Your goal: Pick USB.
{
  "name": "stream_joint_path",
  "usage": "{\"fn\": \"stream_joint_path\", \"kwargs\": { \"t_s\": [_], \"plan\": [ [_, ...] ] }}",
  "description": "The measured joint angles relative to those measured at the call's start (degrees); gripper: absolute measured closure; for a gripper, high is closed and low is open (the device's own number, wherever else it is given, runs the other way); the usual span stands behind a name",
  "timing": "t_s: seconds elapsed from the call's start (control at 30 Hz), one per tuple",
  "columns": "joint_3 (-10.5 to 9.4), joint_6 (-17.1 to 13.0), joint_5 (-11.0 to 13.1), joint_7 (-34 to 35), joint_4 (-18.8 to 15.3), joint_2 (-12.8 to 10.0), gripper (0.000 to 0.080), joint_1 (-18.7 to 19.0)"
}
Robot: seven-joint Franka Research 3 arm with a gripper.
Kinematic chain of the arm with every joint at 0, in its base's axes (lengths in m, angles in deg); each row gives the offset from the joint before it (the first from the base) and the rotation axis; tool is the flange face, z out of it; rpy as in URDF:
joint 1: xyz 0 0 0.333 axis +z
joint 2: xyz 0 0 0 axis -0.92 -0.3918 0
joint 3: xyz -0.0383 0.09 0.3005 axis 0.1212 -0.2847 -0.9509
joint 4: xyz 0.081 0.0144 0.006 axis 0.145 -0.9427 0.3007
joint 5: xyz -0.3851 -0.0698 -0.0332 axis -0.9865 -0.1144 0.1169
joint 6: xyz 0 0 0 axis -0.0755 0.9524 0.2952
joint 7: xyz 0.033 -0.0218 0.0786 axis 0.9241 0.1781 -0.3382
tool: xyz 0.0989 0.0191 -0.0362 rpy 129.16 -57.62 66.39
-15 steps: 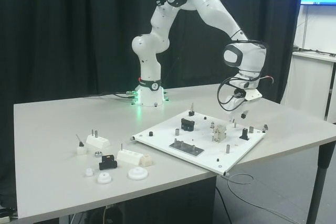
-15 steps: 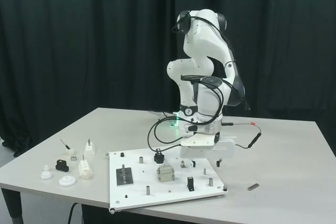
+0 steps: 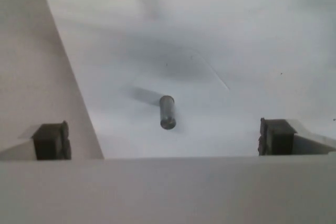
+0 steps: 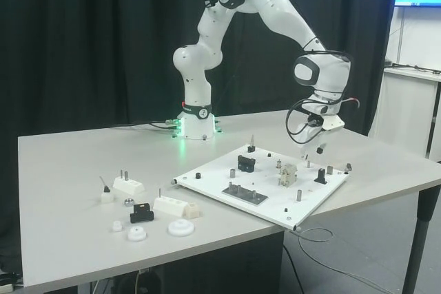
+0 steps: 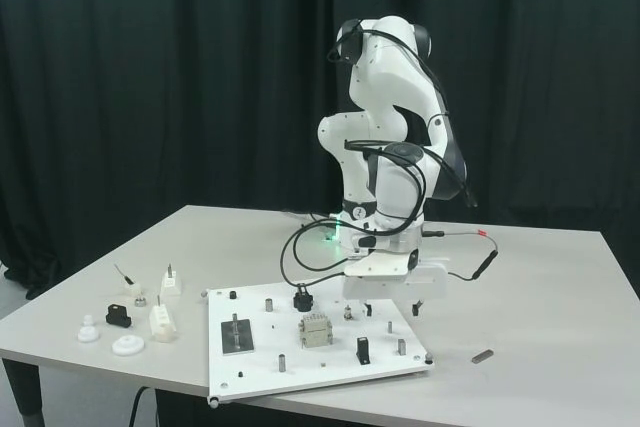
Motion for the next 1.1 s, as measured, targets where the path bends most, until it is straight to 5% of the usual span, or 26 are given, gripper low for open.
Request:
{"fn": "stream_joint_path", "kwargs": {
  "t_s": [0.53, 1.1],
  "plan": [
    [1.0, 1.45, -2.8, 0.0, 2.08, 0.07, 0.0003, -0.4],
    [3.32, 5.63, -10.38, 0.21, 7.56, 1.09, 0.0003, -6.71]
  ]
}}
